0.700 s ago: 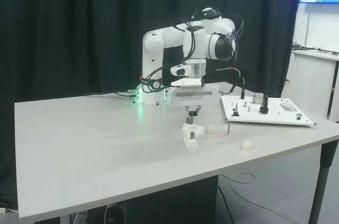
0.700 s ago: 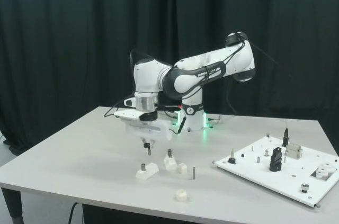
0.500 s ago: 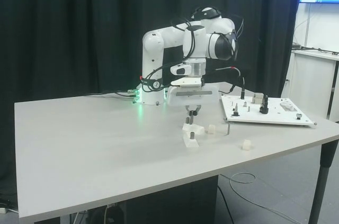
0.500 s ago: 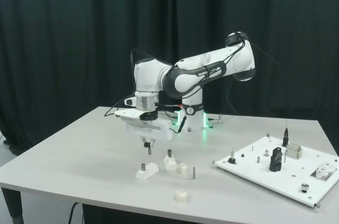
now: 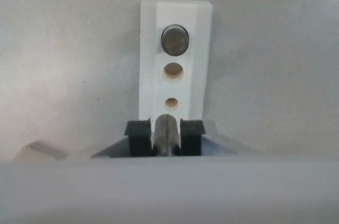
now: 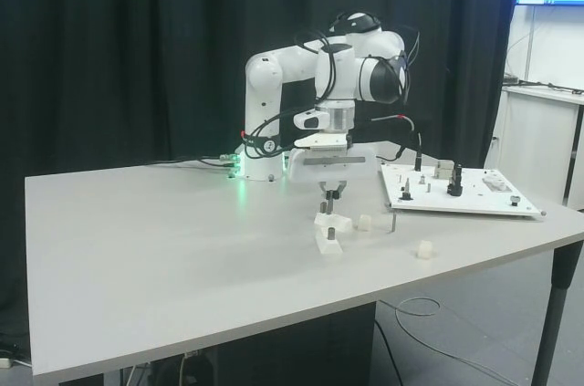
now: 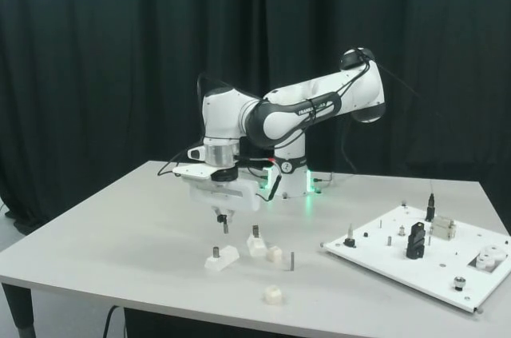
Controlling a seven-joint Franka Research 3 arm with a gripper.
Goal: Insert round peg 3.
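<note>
Wrist view, jaws: the jaws are clamped on a round grey peg, pinched between the two black fingertips and pointing down.
Wrist view, target: a white block lies on the grey surface under the peg, with a row of holes; the far hole already carries a thick grey peg, and two smaller holes stand bare, one mid-sized and one small nearest the held peg.
First room view: the white arm reaches forward and holds the jaws above the white block, the peg's tip clearly apart from it. Other small white blocks lie just beside, and a white board with fixtures sits further along the surface.
Second room view: the jaws hang over the block, the peg upright and well clear of the top face.
Step in hand: by my judgement, the carry is done and alignment over the block is under way; insertion has not begun.
Next move: centre the peg over the bare hole that matches its width, keep it vertical, then descend slowly. Which hole counts as number 3 I cannot tell.
</note>
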